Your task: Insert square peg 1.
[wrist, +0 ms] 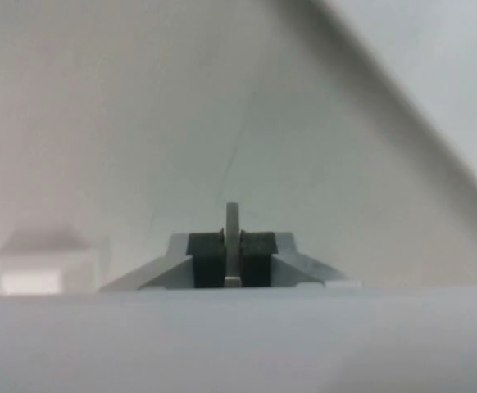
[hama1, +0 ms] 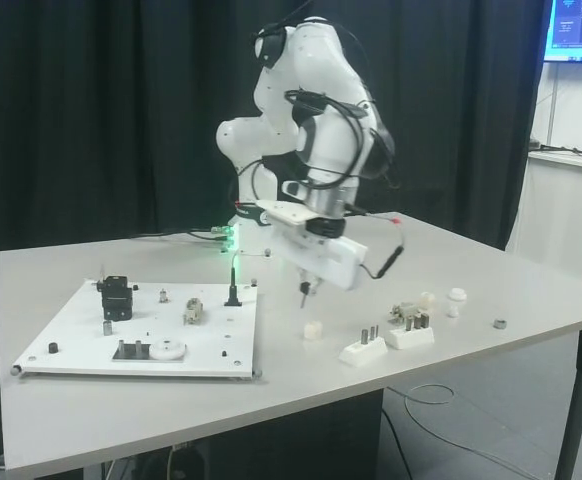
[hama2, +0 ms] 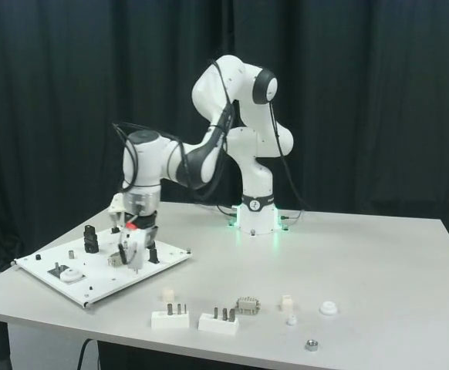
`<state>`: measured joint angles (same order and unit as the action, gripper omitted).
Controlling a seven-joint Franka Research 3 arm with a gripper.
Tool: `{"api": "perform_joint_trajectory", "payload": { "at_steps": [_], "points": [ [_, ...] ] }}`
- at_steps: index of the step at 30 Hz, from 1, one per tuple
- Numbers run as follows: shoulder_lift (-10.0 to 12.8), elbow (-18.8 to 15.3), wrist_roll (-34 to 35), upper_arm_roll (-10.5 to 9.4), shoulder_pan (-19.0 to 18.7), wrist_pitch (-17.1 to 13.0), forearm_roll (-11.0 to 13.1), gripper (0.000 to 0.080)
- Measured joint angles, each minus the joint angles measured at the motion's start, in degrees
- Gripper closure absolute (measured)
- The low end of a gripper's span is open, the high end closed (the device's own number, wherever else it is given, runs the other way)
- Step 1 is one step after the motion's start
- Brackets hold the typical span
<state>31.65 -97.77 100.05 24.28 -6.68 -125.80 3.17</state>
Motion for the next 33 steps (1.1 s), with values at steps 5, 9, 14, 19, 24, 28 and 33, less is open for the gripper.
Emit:
{"api": "perform_joint_trajectory", "payload": {
  "at_steps": [5,9,14,19,24,28,33],
  "points": [
    [-0.3,0.0,-1.9,0.03,2.8,0.0,0.0,0.0768],
    [-0.6,-0.1,-3.1,0.12,5.0,-0.1,0.0,0.0768],
    [-0.9,-0.5,-4.1,0.48,7.6,-0.5,0.0,0.0768],
    [-1.3,-1.6,-5.2,1.41,9.7,-1.4,0.0,0.0768],
    [-1.9,-3.0,-6.0,2.41,11.7,-2.4,0.0,0.0768],
    [-2.7,-4.8,-7.6,3.39,13.0,-3.2,0.4,0.0768],
    [-4.0,-7.5,-9.8,4.74,14.3,-4.0,1.6,0.0768]
  ]
}}
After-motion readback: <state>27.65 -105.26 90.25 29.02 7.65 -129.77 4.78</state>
